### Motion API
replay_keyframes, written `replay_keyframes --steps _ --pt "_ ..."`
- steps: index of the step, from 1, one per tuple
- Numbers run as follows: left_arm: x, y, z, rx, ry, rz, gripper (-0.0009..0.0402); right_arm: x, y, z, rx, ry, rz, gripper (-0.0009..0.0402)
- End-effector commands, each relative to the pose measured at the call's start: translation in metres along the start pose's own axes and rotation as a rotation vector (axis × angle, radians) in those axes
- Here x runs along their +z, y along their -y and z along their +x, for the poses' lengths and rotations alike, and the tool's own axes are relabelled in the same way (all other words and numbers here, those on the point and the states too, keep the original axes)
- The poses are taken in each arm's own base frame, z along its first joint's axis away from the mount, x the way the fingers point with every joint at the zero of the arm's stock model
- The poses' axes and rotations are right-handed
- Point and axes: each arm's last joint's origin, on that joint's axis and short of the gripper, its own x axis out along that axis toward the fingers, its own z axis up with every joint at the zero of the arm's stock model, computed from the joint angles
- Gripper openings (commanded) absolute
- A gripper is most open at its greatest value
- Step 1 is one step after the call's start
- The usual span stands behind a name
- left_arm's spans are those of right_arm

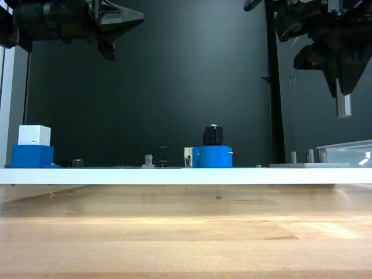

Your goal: Pick the 16mm cylinder and place it in the taskboard

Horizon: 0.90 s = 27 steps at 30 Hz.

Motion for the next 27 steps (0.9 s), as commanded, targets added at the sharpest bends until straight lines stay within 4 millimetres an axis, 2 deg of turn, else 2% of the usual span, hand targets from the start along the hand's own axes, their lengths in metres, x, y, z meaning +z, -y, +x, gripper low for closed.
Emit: replay_keyframes --steps 1,19,27 --pt "0.0 0.0 0.0 0.0 0.0 0.0 0.0 0.006 -0.003 0.003 0.002 0.003 0.0 0.002" --pt "0.0 0.0 0.0 0.0 0.0 0.0 0.0 0.039 -0.019 0.013 0.0 -0.001 -0.033 0.002" --pt "0.0 0.0 0.0 0.0 0.0 0.0 0.0 0.044 -0.021 0.015 0.009 0.009 -0.032 0.002"
